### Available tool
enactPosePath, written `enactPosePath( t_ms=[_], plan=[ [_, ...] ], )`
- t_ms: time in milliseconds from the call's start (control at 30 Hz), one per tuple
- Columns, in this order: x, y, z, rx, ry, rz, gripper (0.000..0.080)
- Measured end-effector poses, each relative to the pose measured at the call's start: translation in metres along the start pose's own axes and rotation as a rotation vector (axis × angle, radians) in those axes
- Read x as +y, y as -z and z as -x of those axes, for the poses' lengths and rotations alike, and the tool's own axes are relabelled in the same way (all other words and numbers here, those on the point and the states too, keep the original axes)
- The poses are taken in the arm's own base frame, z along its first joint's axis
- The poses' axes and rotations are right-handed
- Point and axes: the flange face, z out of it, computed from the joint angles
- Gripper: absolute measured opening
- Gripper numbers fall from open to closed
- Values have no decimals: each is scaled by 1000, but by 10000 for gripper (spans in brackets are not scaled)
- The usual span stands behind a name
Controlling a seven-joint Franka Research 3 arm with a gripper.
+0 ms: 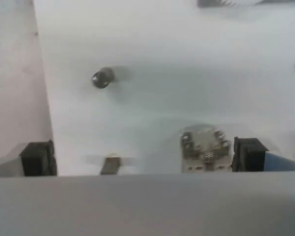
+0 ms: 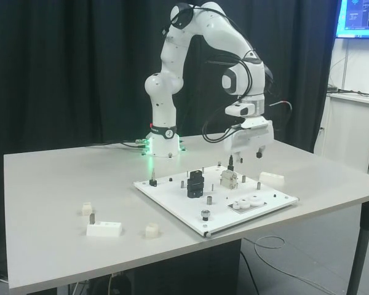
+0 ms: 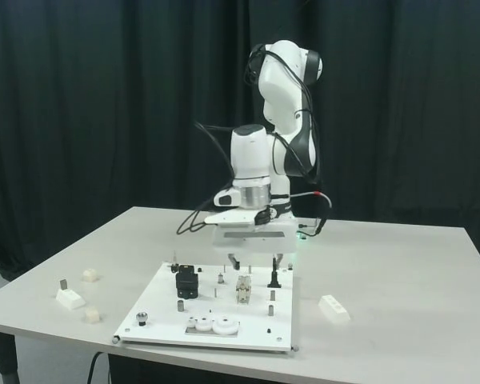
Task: Pick square peg 4.
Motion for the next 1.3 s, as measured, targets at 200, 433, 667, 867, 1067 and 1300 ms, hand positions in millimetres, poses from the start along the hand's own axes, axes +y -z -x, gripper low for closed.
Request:
enactPosePath(
  t_ms=[200,433,667,867,1067,1300],
  plan=[
    [10,12,-19,27,11,-10,800],
    [30,29,-46,63,27,-20,800],
    [56,44,-75,95,61,-24,800],
    [82,56,-100,113,100,-23,800],
    [110,65,-124,130,139,-14,800],
    [144,69,-152,143,181,4,800]
  ],
)
